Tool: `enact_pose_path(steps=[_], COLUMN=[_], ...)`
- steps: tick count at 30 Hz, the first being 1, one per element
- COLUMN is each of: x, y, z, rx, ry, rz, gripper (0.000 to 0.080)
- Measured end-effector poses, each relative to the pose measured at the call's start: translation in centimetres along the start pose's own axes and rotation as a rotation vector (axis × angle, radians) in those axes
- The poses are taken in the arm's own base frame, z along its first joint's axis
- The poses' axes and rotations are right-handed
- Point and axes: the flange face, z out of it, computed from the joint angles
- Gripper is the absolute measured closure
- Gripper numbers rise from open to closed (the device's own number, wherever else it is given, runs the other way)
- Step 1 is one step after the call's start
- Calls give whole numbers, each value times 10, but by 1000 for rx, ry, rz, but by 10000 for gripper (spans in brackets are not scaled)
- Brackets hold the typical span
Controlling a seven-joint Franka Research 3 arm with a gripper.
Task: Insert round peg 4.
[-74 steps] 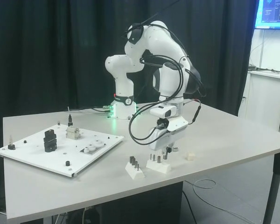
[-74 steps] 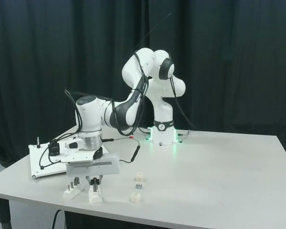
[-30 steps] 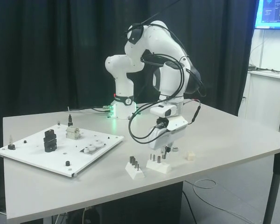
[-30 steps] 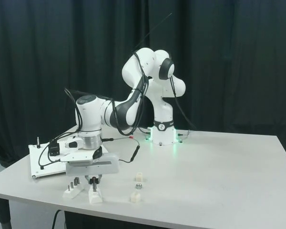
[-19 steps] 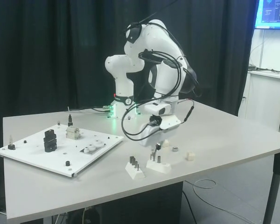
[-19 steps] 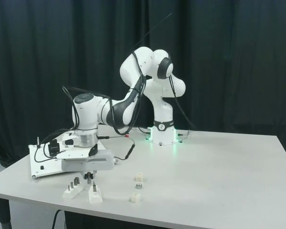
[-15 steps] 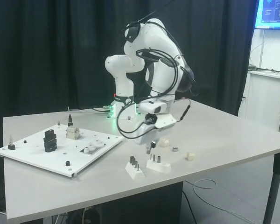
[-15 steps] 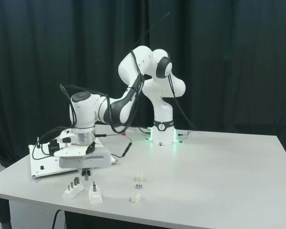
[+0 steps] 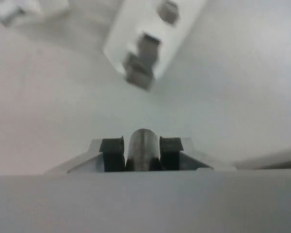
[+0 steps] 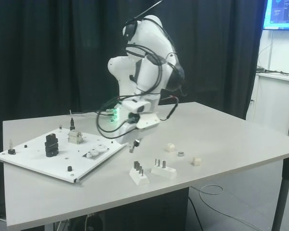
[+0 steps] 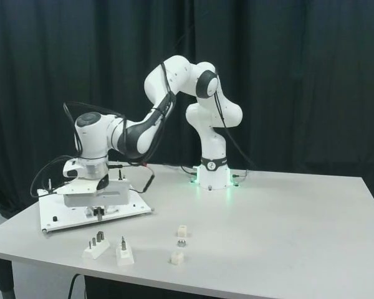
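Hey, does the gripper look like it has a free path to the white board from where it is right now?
Probably yes. The gripper, shut on the peg, hangs above the white board at its near edge, and nothing stands between them.

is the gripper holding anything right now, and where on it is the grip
Yes. The gripper holds a round peg, clamped between the jaws on its upper shank. Its lower end hangs free above the table, near the edge of the white board.
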Motion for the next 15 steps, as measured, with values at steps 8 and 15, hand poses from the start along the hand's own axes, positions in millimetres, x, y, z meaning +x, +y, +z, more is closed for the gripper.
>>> enact_pose_path(steps=[8, 15], x=[-3, -7], y=[47, 90], z=[10, 20], rx=[-4, -2], ry=[-17, -30], rz=[-17, -35], gripper=[649, 649])
